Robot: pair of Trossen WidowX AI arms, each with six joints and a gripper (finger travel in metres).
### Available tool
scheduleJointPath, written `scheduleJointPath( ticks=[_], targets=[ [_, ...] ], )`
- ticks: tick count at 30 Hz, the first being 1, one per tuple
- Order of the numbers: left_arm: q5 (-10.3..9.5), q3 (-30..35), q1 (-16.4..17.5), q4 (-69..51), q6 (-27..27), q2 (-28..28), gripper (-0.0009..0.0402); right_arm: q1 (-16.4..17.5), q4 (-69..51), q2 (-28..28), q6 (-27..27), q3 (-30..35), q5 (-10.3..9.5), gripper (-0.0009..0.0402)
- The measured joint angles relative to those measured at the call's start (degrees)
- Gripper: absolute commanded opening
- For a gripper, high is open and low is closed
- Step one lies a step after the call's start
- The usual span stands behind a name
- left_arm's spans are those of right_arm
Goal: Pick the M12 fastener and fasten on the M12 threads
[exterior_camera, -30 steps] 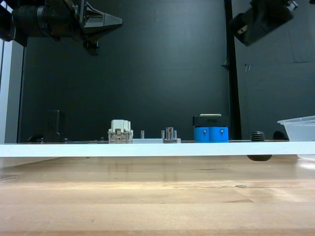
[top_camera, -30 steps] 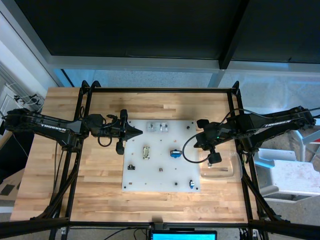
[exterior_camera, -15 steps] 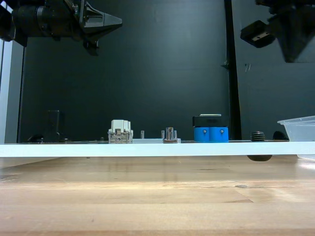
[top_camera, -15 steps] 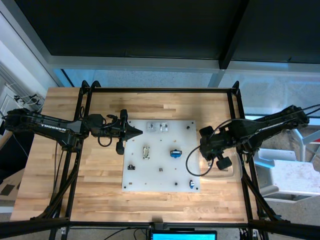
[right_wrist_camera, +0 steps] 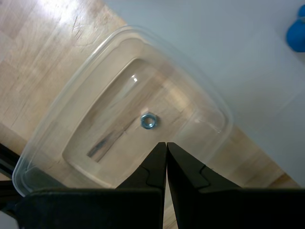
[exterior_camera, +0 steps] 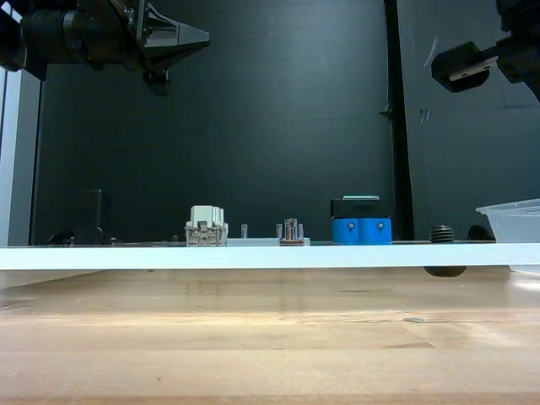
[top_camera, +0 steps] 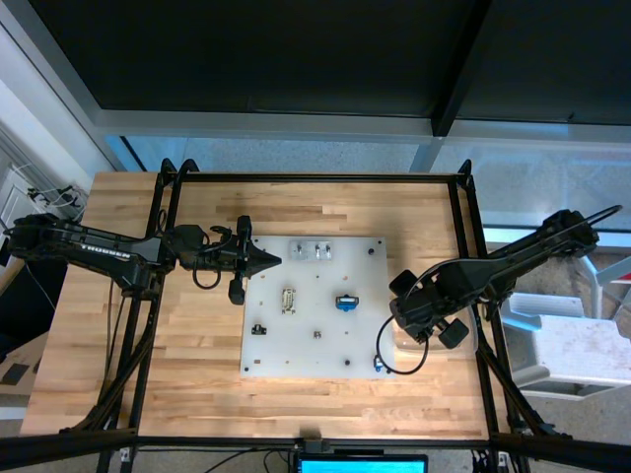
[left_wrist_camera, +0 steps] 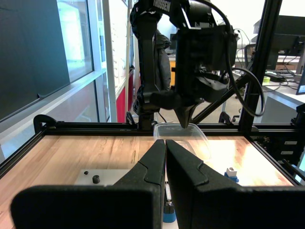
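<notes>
You find the M12 fastener [right_wrist_camera: 149, 120], a small hexagonal ring of bright silver metal, lying flat on the floor of the clear tray [right_wrist_camera: 66, 109], a thin glossy plastic container with rounded corners that rests on the pale planked wooden surface [top_camera: 177, 335] against the right edge of the matte white board [top_camera: 296, 345]. The right gripper [right_wrist_camera: 166, 144] points down over this tray; its black wedge-shaped jaws are closed tip to tip with nothing between them, and the nut lies clear of the tips, untouched. The left gripper [top_camera: 268, 260] is held level and high over the board's left edge, its tapered black jaws likewise pressed together and holding nothing. In the low view, the short black stud [exterior_camera: 441, 234] stands bare near the board's right end, its ribs exposed, just in front of the tray's translucent wall. Note a blue block with a black cap [exterior_camera: 361, 221] further left on the board.
</notes>
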Motion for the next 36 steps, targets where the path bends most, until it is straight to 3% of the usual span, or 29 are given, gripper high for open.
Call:
scheduleJointPath(
  ticks=[9,22,36],
  targets=[
    [0.02,0.02,0.00,0.00,-0.02,0.00,0.0000,2.84,1.44,1.49,-4.70,-2.99,0.00,0.0031],
    [0.00,0.02,0.00,-0.02,-0.02,0.00,0.0000,3.61,5.92,1.51,-4.68,-8.04,-0.37,0.0128],
    [0.00,0.00,0.00,-0.02,-0.02,0.00,0.0000,3.72,12.17,4.85,-4.70,-12.76,0.09,0.0172]
  ],
)
